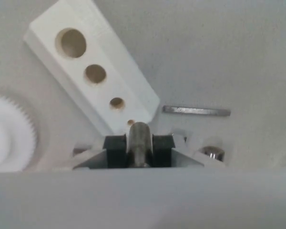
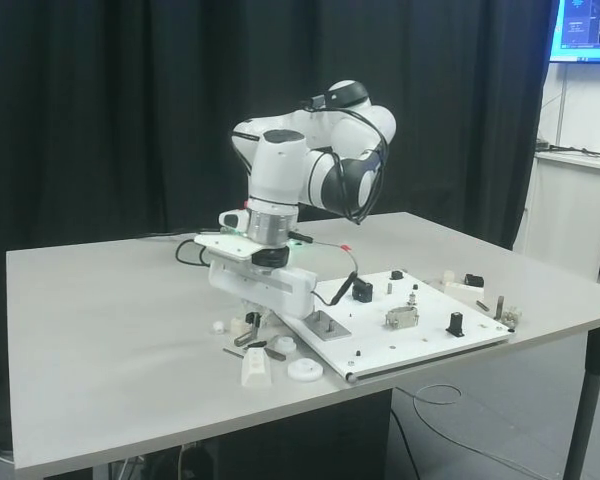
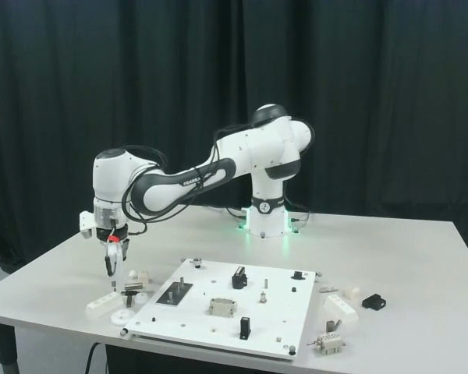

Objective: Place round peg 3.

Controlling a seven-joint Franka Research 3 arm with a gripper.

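Gripper (image 1: 139, 145) is clamped tight on the round peg (image 1: 138, 138), a short grey metal cylinder pinched between the two black finger pads (image 1: 115, 145). Peg sits upright in the grip, hanging in the air above the table (image 2: 110, 320), not touching anything. In the wrist view the white block with four round holes (image 1: 93, 71) lies right under it, holes running from big to tiny, and the peg tip is just beside the small-hole end. A thin grey metal bar (image 1: 196, 111) lies flat near the block, and a white toothed gear (image 1: 9, 133) is off to the side. From the second room view the arm reaches out well away from the white assembly board (image 3: 226, 308).
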